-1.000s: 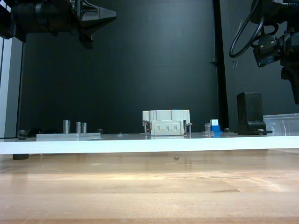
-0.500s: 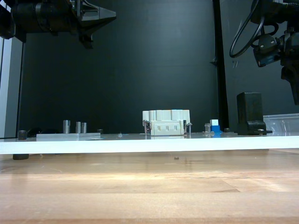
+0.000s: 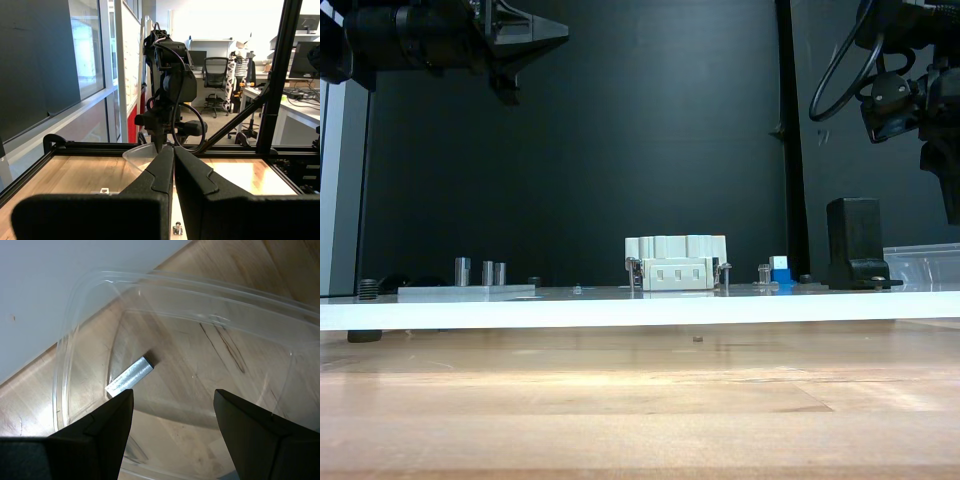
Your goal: Pick the 16mm bar from the taskboard and place it in the container
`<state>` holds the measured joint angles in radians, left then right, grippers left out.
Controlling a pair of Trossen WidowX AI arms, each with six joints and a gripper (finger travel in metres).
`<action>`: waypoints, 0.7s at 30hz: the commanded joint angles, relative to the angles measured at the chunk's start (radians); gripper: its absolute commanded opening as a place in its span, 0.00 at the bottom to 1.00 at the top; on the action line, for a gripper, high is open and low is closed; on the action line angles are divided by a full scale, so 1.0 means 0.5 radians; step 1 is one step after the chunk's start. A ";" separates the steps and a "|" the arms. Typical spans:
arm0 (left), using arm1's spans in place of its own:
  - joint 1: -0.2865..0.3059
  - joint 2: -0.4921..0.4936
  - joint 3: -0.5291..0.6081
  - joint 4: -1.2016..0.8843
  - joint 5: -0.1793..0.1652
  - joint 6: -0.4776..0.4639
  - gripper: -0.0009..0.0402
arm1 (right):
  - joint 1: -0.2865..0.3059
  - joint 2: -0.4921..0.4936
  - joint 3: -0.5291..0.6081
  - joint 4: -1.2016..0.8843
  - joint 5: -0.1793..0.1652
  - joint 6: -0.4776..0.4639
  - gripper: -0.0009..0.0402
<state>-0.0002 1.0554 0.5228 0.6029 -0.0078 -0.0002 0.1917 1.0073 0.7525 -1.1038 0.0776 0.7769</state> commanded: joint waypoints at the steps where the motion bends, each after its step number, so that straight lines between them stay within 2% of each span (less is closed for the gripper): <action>1: 0.000 0.001 0.000 0.000 0.000 0.000 0.02 | 0.002 0.002 0.002 0.005 0.001 0.000 0.57; 21: 0.000 0.000 0.000 0.000 0.000 0.000 0.02 | 0.002 0.001 0.002 0.051 0.001 0.000 0.57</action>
